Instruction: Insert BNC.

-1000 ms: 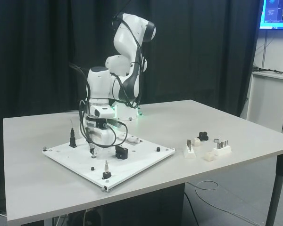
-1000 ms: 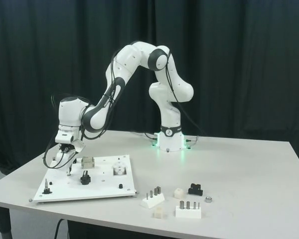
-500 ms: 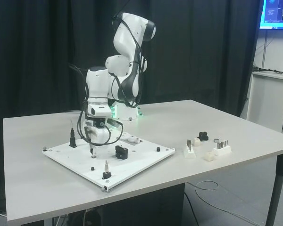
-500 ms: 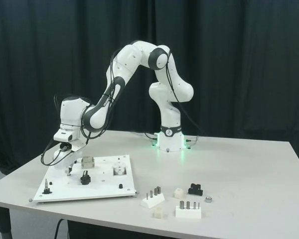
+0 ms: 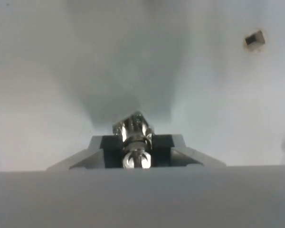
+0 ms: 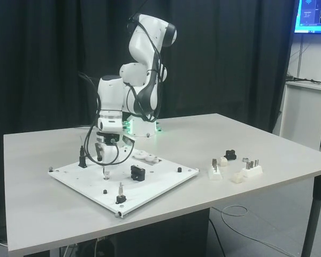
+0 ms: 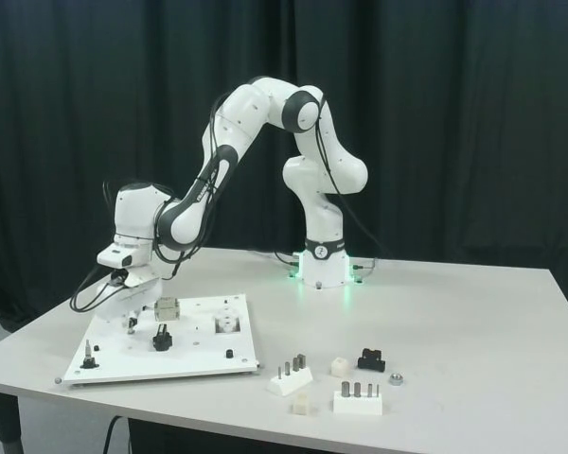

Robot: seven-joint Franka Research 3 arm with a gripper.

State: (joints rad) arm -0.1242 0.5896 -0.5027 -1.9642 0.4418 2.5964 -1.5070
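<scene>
A metal BNC connector (image 5: 133, 135) is held upright between my fingers (image 5: 97, 154), and my gripper (image 5: 137, 153) is shut on it. In the first room view the gripper (image 6: 105, 162) hangs tilted over the white board (image 6: 160, 179). The connector (image 6: 105, 173) points down just above the board's middle-left part. A short metal post on a black base (image 6: 120, 197) stands near the board's front corner. In the second room view the gripper (image 7: 130, 315) is over the board's (image 7: 199, 364) left half, with a black socket (image 7: 161, 339) to its right.
The board also holds a black block (image 6: 137, 172), a tall thin post (image 6: 82, 159), a grey block (image 7: 167, 308) and white round parts (image 6: 146, 156). White peg holders (image 6: 251, 169) and a black piece (image 6: 230, 155) lie on the grey table (image 6: 267, 142) to the right.
The wrist has tilted and shifted a little toward the board's left side, carrying the connector with it. The connector tip stays close over the board.
</scene>
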